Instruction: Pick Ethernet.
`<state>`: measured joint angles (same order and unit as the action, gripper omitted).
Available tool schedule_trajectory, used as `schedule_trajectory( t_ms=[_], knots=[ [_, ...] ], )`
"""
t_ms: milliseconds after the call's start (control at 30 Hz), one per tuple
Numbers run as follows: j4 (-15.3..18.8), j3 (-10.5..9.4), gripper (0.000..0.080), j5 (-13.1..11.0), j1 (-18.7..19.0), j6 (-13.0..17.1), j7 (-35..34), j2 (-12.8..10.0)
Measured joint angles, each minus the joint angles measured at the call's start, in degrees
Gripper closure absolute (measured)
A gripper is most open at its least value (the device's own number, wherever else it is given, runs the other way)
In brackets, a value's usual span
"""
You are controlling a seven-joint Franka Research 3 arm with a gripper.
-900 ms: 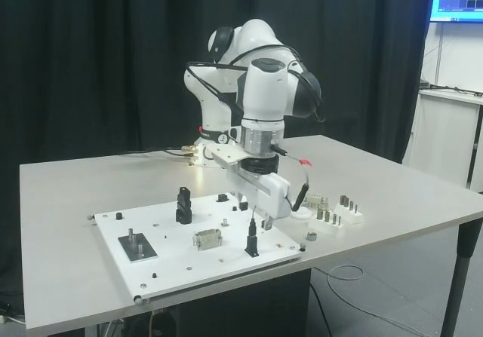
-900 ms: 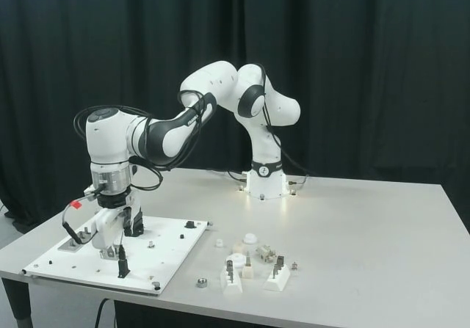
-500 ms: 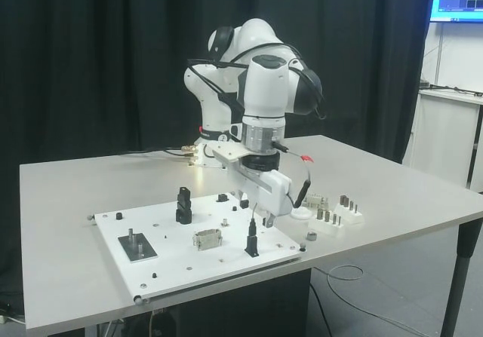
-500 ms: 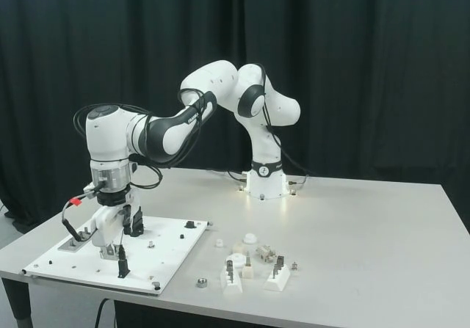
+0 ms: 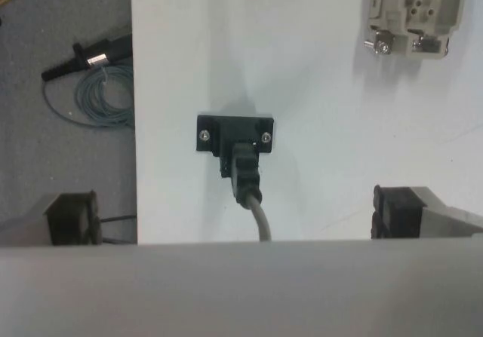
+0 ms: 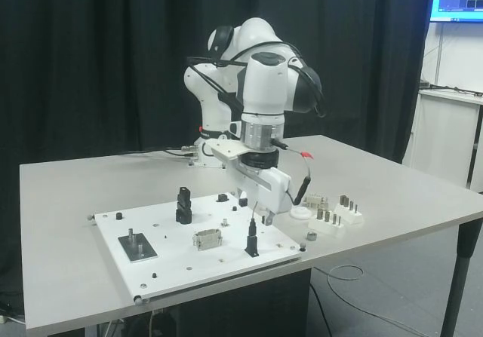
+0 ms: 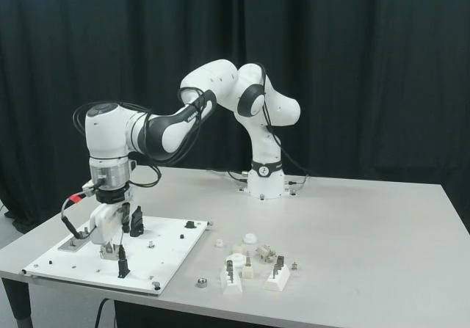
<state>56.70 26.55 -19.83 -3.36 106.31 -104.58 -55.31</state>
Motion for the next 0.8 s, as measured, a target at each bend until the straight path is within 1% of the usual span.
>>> schedule_trajectory(
  t_ms=[800],
  knots=[
    [0.0,0.7,0.0003,0.05,-0.05,0.0,2.26,0.51]
  ],
)
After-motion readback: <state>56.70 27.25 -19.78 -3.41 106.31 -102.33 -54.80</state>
